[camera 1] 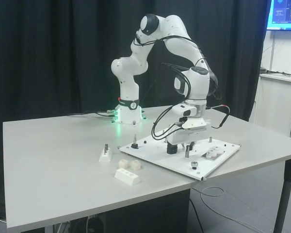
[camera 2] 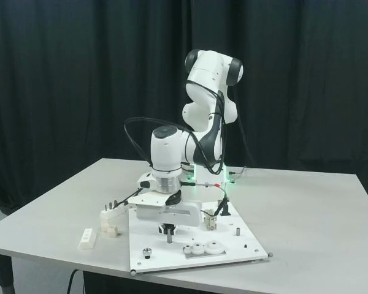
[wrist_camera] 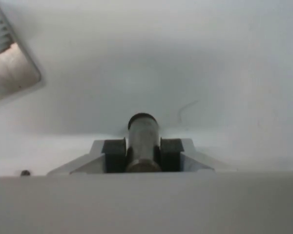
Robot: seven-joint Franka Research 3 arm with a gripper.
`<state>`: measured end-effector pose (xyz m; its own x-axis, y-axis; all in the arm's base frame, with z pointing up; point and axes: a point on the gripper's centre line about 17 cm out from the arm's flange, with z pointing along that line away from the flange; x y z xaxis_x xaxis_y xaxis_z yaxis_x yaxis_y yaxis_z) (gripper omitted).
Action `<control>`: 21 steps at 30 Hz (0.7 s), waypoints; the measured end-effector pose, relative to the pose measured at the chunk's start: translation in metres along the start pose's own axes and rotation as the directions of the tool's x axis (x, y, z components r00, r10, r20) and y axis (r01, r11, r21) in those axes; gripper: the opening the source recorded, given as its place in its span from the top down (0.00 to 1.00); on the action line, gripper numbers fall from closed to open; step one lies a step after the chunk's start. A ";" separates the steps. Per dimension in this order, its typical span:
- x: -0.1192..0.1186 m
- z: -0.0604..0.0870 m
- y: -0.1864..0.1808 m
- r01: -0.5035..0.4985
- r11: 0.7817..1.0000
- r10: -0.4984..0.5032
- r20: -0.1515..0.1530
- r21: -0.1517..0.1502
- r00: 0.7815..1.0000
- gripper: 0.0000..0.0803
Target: Insert round peg 4.
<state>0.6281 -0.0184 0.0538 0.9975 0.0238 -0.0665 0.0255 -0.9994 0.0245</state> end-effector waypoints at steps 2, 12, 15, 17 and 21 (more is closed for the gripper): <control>0.000 0.000 0.000 0.000 1.000 0.000 -0.001 0.000 1.000 0.82; 0.002 0.001 -0.001 -0.003 1.000 0.003 -0.005 0.006 1.000 0.82; 0.001 0.004 -0.001 -0.005 1.000 0.005 -0.006 0.008 1.000 0.82; 0.001 0.006 0.000 -0.007 1.000 0.007 -0.007 0.010 1.000 0.82; 0.001 0.008 0.000 -0.009 1.000 0.009 -0.004 0.015 1.000 0.82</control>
<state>0.6283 -0.0188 0.0454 0.9980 0.0153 -0.0619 0.0160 -0.9998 0.0104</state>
